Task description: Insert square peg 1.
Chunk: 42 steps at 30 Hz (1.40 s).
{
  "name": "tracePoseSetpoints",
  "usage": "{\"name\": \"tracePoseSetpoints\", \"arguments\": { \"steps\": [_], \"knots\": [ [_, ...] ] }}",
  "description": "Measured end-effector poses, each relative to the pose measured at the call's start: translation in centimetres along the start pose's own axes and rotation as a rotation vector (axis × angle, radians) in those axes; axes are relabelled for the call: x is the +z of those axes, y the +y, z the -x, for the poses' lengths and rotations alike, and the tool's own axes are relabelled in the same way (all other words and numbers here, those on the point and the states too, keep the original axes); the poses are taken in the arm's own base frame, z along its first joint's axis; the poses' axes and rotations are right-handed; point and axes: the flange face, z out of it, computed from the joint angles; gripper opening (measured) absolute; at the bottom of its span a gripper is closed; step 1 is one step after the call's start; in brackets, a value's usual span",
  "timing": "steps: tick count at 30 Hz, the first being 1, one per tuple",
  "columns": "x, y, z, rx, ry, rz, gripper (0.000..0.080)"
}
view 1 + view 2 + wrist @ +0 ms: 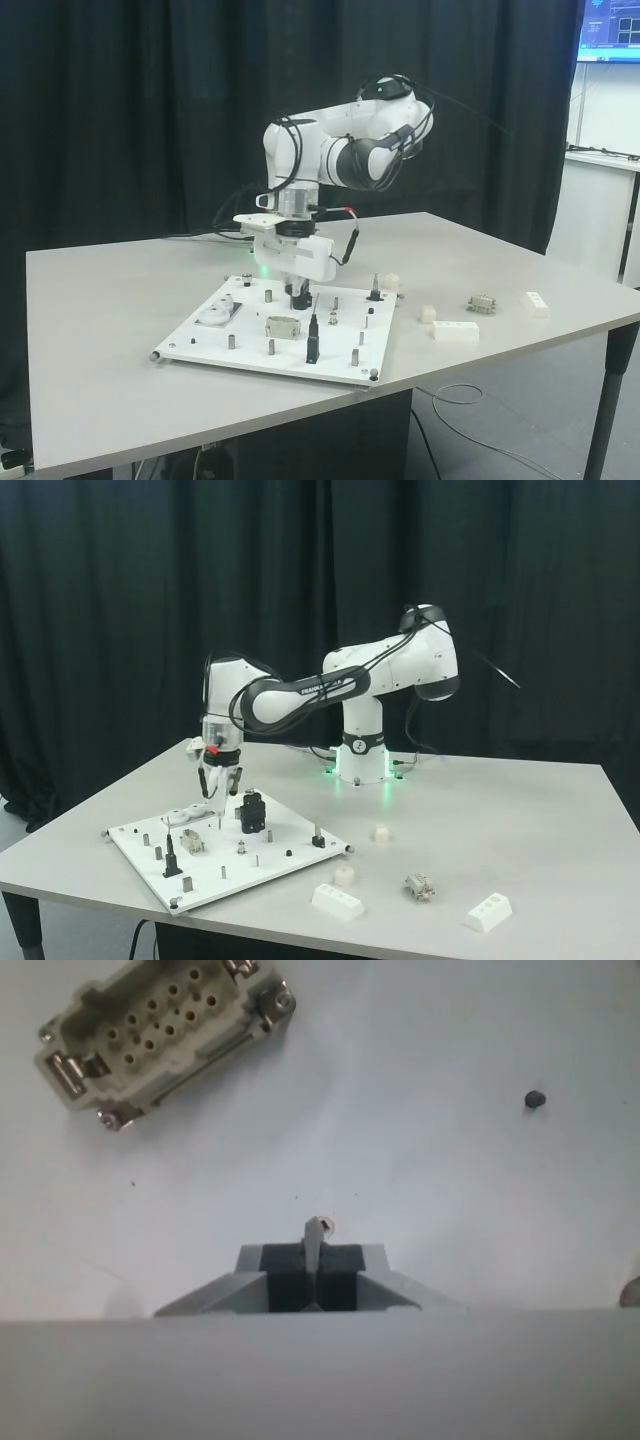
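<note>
Fingers (pixel 290 1278) closed on thin square peg (pixel 316 1235), peg tip poking out past them, hovering over white board (pixel 430 1180). Multi-pin connector (pixel 165 1035) sits well off to one side.

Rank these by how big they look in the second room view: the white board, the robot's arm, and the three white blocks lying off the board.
1. Robot arm
2. White board
3. Long block and slotted block: too alike to rank
4. Small block, though it lies farther from the camera
</note>
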Motion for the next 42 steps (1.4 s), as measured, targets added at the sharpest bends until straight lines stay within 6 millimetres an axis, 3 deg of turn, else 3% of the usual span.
{"name": "tracePoseSetpoints", "arguments": {
  "steps": [42],
  "knots": [
    [2.0, 1.0, -0.2, 0.013, -0.019, 0.046, 0.0022]
  ]
}}
